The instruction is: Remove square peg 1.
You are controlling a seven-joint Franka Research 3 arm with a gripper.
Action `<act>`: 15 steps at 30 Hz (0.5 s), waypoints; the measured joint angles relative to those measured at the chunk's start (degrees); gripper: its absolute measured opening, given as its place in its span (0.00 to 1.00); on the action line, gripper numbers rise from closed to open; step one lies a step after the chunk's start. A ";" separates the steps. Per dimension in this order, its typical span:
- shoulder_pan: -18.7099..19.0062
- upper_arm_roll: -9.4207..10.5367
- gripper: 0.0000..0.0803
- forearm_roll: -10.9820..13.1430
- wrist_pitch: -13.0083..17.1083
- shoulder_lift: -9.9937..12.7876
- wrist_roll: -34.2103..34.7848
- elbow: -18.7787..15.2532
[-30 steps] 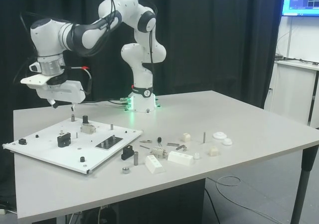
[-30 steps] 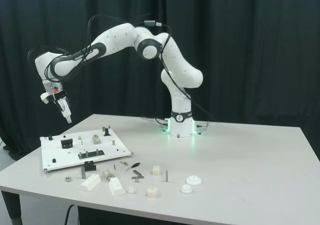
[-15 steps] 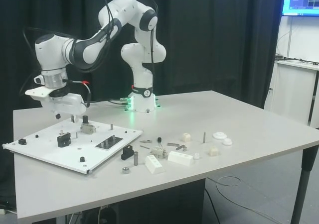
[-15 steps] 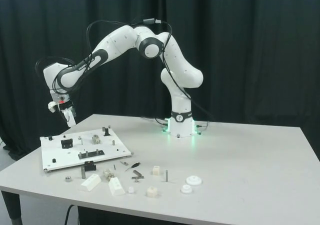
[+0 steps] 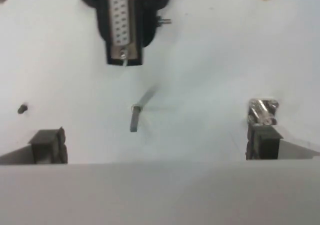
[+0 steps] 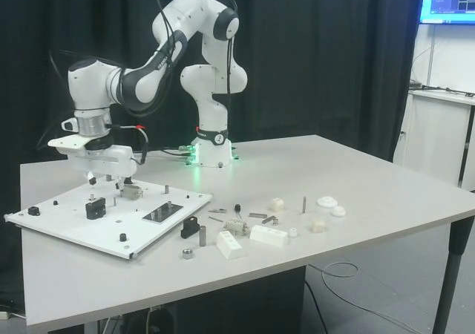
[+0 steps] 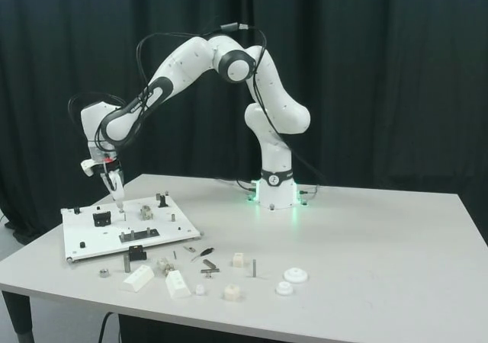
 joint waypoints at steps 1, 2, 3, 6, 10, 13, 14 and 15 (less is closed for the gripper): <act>0.20 0.00 1.00 0.24 0.45 -0.12 -0.48 -0.40; 0.39 0.01 1.00 0.38 0.91 -0.19 -0.91 -0.77; 0.54 0.01 1.00 0.46 1.26 -0.22 -1.22 -1.06; 0.98 0.04 1.00 0.67 2.41 -0.23 -1.68 -1.97; 1.21 0.29 1.00 0.69 3.77 -0.23 -1.69 -3.19; 1.23 0.56 1.00 0.73 5.00 -0.22 -1.68 -4.17; 1.25 0.64 1.00 0.79 5.51 -0.22 -1.65 -4.52; 1.29 0.69 1.00 0.87 5.98 -0.22 -1.61 -4.86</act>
